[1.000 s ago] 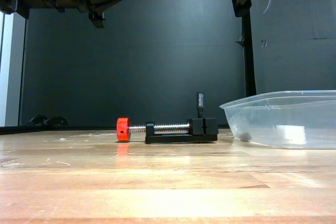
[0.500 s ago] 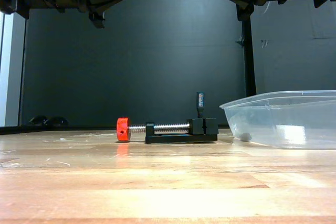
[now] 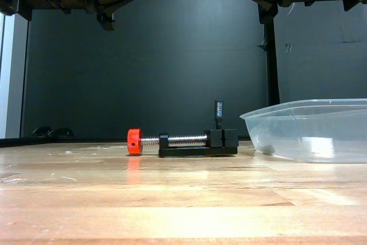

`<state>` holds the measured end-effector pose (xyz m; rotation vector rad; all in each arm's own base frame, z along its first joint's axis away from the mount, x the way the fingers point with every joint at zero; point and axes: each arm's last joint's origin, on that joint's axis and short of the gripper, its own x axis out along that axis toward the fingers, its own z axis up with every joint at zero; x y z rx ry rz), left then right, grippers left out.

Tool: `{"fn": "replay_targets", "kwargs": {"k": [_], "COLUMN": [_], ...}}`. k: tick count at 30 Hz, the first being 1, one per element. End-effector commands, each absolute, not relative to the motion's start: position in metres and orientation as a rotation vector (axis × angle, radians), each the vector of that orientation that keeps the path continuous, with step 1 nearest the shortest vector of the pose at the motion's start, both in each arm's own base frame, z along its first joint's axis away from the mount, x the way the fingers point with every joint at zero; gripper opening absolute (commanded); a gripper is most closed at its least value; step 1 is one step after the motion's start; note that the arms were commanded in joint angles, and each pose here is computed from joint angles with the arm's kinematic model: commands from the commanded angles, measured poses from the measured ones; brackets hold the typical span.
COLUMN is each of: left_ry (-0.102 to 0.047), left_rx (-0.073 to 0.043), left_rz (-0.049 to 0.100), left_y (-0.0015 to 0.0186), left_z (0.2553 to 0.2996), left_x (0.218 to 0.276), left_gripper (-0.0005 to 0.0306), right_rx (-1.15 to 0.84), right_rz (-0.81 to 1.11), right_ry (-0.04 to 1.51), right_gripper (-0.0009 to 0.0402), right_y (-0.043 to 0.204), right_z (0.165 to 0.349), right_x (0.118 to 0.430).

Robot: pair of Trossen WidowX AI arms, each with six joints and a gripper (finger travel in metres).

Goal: Remove the USB-C connector from taskboard and place in the container

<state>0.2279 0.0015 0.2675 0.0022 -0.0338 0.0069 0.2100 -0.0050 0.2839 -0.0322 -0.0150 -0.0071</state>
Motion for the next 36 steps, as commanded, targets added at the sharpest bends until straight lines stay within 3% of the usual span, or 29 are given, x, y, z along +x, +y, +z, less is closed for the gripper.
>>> {"fn": "replay_targets", "kwargs": {"k": [1,36], "left_ry": [-0.034,-0.034], "left_rx": [0.002,0.002], "left_rz": [0.007,0.007], "left_y": [0.0015,0.0015], "left_z": [0.2676,0.2676], "left_x": [0.228,0.228], "left_gripper": [0.0,0.0], "right_rx": [-0.031,0.008], "right_rz": [-0.008,-0.008], "right_ry": [-0.021,-0.013], "right_gripper": [0.0,0.0], "right_y": [-0.0049,-0.0049], "right_z": [0.2805,0.2778], "right_x": [0.2096,0.2093]}}
